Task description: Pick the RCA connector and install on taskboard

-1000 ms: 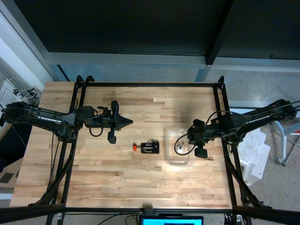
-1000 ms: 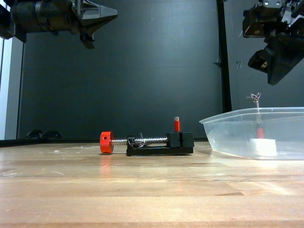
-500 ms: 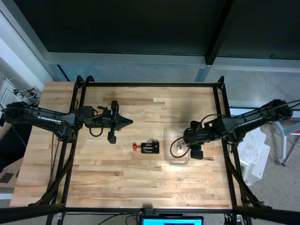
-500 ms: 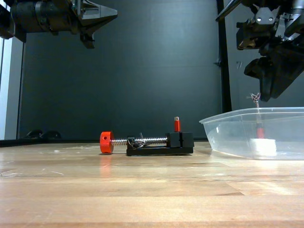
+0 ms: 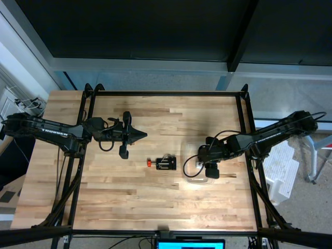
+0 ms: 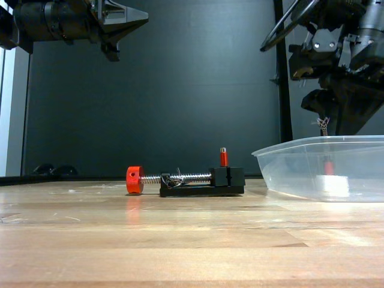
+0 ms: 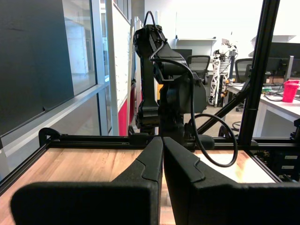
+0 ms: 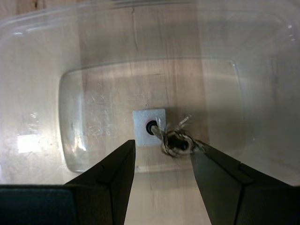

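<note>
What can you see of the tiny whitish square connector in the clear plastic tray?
The tiny whitish square connector lies flat on the clear plastic tray's floor, with a dark central socket and an upright stem ending in frayed wire. The open right gripper hovers just above it; the shut left gripper is parked far off.

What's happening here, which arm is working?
The right gripper hovers over the clear tray, jaws open and lined up above the RCA connector, which lies on the tray floor and is not yet gripped. The taskboard sits on the table beside the tray, untouched. The left gripper hangs parked high over the table's left side, jaws shut.
</note>
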### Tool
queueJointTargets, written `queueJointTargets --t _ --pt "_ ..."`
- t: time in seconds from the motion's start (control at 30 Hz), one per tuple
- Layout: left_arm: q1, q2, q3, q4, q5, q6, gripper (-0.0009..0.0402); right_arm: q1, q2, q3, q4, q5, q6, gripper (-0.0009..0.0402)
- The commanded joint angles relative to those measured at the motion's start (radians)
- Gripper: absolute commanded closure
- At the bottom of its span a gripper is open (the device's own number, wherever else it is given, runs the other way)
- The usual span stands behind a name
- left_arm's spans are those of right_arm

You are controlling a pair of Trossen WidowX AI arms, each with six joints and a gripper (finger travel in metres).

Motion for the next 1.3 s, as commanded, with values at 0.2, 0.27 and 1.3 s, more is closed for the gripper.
queueJointTargets --t 0.2,0.27,1.3 --pt "0.0 0.0 0.0 0.0 0.0 0.0 0.0393 0.003 0.059 -0.001 0.053 -0.001 -0.002 0.0231" --pt "0.0 0.0 0.0 0.0 0.0 0.0 0.0393 0.005 0.072 -0.001 0.067 -0.002 -0.002 0.0231" --pt "0.0 0.0 0.0 0.0 0.0 0.0 0.0393 0.01 0.117 -0.023 0.129 -0.008 -0.01 0.0291"
